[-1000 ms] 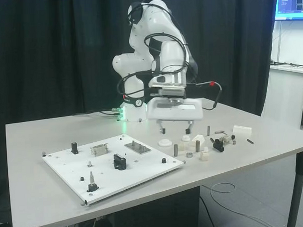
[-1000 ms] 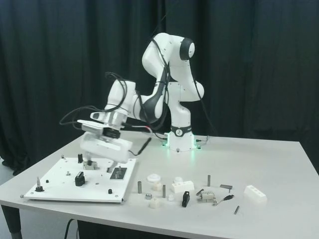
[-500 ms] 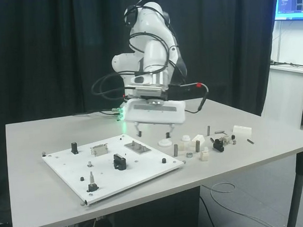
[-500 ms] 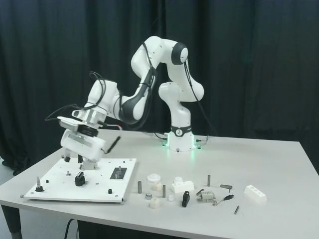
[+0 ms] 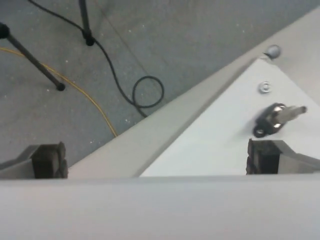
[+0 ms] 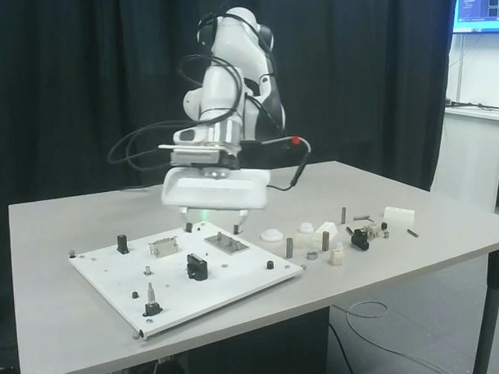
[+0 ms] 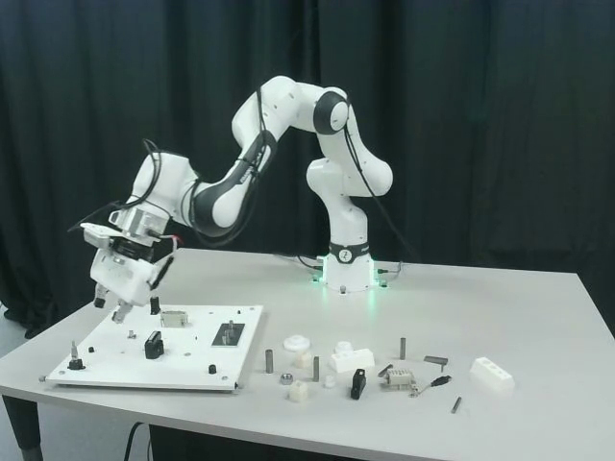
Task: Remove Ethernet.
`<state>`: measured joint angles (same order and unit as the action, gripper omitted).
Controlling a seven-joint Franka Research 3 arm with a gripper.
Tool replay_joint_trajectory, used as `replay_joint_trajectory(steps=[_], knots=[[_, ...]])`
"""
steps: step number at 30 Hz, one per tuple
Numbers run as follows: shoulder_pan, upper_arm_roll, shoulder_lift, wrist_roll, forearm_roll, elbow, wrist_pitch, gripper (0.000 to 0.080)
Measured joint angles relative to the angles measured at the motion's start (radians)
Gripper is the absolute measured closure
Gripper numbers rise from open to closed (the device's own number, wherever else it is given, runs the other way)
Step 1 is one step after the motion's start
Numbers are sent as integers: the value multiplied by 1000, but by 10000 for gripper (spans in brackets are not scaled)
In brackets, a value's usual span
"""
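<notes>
A white board lies on the grey table and carries several small fittings. Among them are a grey box-like part, a black block and a black-based peg. I cannot tell which fitting is the Ethernet piece. My gripper hangs open a little above the board's back edge, near the grey part. Nothing is between its fingers. The wrist view shows a board corner and the floor beyond the table edge.
Several loose white, grey and black parts lie on the table beside the board, with a white block farther out. The arm's base stands at the back. Cables lie on the floor.
The arm has swung away from above the loose parts and across the board toward its far side. The gripper stayed open and carries nothing.
</notes>
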<state>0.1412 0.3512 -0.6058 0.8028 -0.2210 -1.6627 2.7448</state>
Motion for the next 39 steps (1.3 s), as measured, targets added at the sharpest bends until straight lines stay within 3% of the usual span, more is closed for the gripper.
replay_joint_trajectory(steps=[15,25,39], knots=[[92,0,-77,-1,-73,108,-104,3],[135,0,-127,105,-179,155,-125,3],[153,10,-231,260,-182,241,-140,3]])
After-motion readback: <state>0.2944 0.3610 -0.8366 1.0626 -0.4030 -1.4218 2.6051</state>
